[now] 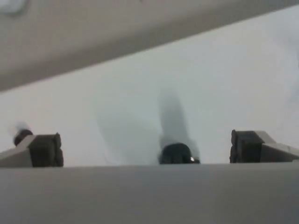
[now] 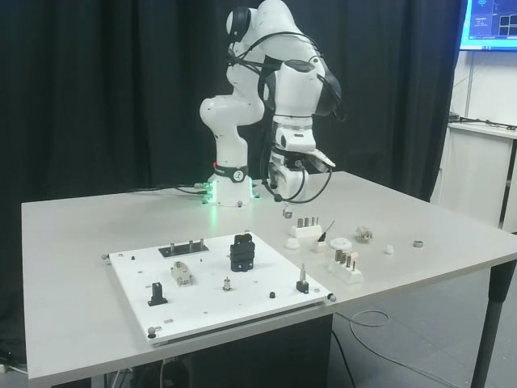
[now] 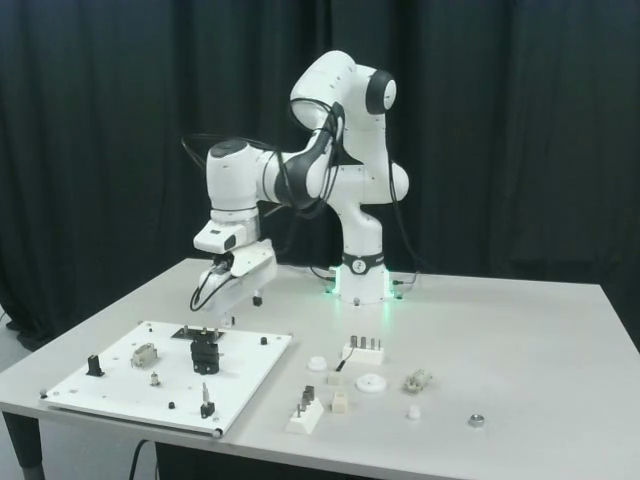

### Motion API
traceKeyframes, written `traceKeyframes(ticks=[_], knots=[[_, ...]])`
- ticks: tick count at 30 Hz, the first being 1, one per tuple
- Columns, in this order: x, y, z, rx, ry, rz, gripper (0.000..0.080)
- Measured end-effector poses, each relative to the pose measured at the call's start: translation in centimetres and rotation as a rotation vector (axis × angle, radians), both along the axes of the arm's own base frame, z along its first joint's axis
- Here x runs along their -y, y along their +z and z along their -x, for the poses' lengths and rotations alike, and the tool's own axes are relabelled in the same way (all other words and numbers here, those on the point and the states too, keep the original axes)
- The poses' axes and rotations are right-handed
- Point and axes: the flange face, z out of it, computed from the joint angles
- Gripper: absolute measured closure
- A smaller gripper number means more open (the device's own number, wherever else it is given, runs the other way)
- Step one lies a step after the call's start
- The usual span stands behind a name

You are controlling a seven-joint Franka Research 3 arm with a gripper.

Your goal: Pick USB.

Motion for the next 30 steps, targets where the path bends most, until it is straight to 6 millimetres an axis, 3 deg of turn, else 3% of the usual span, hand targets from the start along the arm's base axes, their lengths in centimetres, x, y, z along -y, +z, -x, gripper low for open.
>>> traceKeyframes(ticks=[11, 30], knots=[[-3.0, -0.2, 0.0, -0.020, -0.122, 0.034, 0.0003], [-5.7, -1.4, 0.9, -0.041, -0.469, 0.063, 0.0003]])
